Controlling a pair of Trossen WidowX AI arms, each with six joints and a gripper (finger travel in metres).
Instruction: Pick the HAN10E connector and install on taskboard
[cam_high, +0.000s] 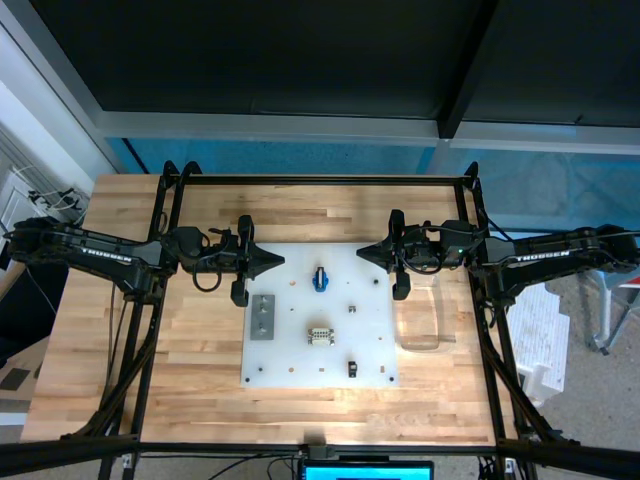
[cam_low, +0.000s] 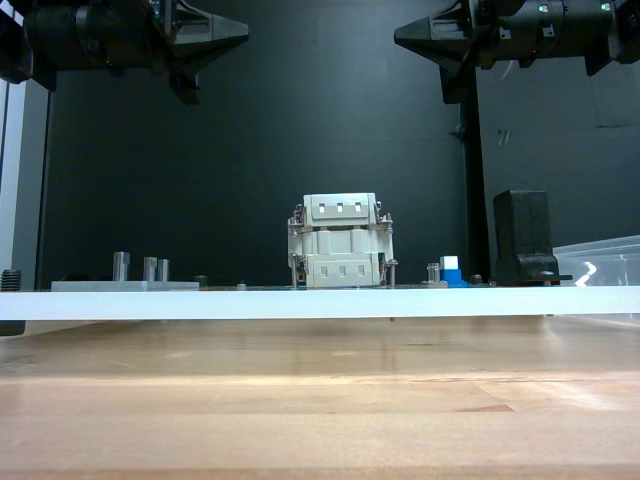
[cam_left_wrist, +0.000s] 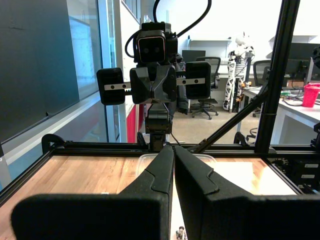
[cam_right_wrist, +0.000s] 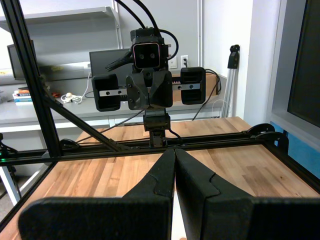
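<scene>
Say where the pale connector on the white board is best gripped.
Probably pinch the connector across its upper flat sides, from straight above: it stands upright, top clear. Left gripper and right gripper hang shut above the board, at its far edge.

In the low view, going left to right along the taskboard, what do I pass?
Grey metal block → HAN10E connector → blue knob → black part → clear tray. Overhead, both shut: left gripper at the left, right gripper at the right.
</scene>
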